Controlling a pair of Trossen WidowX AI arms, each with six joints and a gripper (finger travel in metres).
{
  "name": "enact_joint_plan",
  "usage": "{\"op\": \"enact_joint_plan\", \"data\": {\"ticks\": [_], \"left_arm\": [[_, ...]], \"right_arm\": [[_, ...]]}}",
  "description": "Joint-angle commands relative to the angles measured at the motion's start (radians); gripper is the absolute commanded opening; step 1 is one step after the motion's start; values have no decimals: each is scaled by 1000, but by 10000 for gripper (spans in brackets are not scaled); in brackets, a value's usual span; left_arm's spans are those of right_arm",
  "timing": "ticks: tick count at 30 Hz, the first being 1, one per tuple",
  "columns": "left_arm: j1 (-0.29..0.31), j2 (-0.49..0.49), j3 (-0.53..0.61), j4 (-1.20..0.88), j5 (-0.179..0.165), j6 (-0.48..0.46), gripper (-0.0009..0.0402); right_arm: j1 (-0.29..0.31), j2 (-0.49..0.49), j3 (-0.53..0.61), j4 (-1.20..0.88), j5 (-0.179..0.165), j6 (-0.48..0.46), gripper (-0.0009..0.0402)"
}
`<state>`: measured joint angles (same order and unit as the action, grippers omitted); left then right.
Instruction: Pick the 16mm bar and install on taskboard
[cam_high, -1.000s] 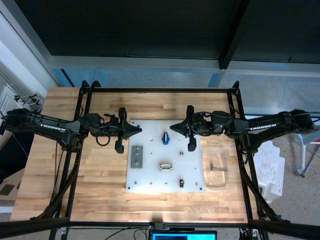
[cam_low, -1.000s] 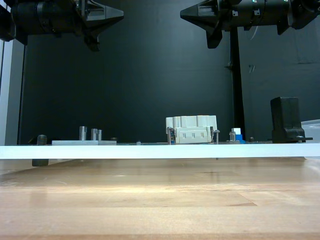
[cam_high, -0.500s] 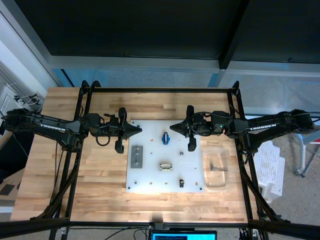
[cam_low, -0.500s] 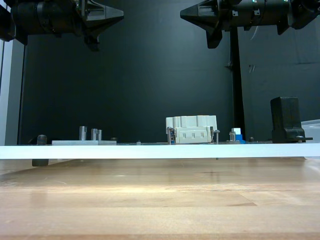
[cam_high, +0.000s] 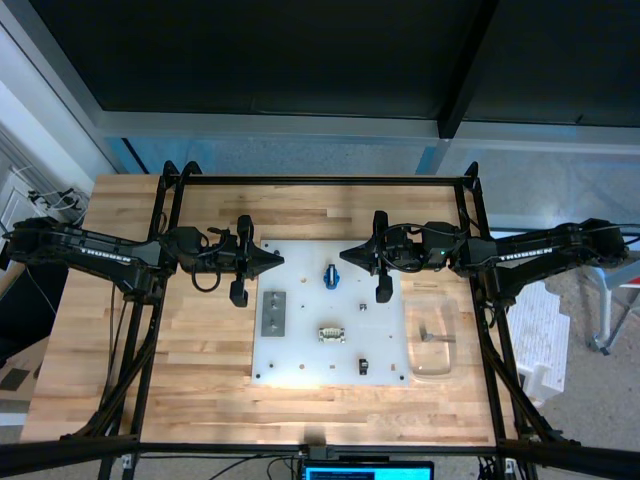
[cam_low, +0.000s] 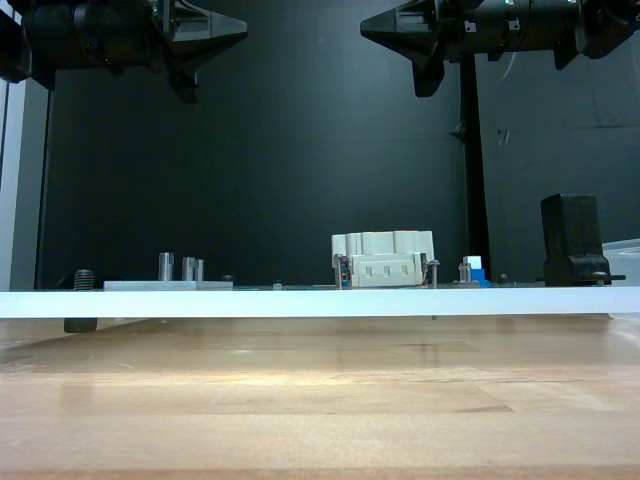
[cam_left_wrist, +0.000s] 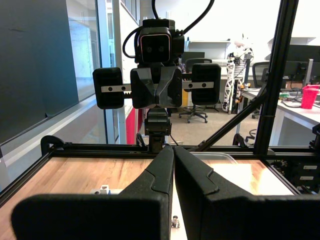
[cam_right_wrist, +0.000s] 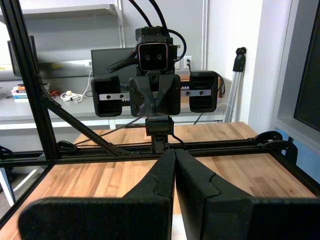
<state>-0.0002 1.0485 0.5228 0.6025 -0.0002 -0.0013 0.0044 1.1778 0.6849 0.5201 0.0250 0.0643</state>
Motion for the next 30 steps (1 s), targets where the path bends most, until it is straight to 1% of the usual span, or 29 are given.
{"op": "enact_joint_plan", "data": {"ticks": [1, 7, 8, 10, 11, 14, 25, 30], "left_arm": [[0, 0, 0, 0, 0, 0, 0], [0, 0, 0, 0, 0, 0, 0], [0, 0, 0, 0, 0, 0, 0], [0, 0, 0, 0, 0, 0, 0], [0, 0, 0, 0, 0, 0, 0], [0, 0, 0, 0, 0, 0, 0], [0, 0, 0, 0, 0, 0, 0], [0, 0, 0, 0, 0, 0, 0]], "right_arm": [[1, 0, 0, 0, 0, 10, 0], [1, 0, 0, -8, -3, 8, 0], [2, 0, 0, -11, -19, 6, 0], [2, -1, 5, -24, -65, 7, 0], [2, -1, 13, -46, -71, 7, 0], [3, -1, 59, -165, -70, 8, 0], [19, 3, 285, -760, -68, 13, 0], [44, 9, 353, -965, -36, 48, 0]]}}
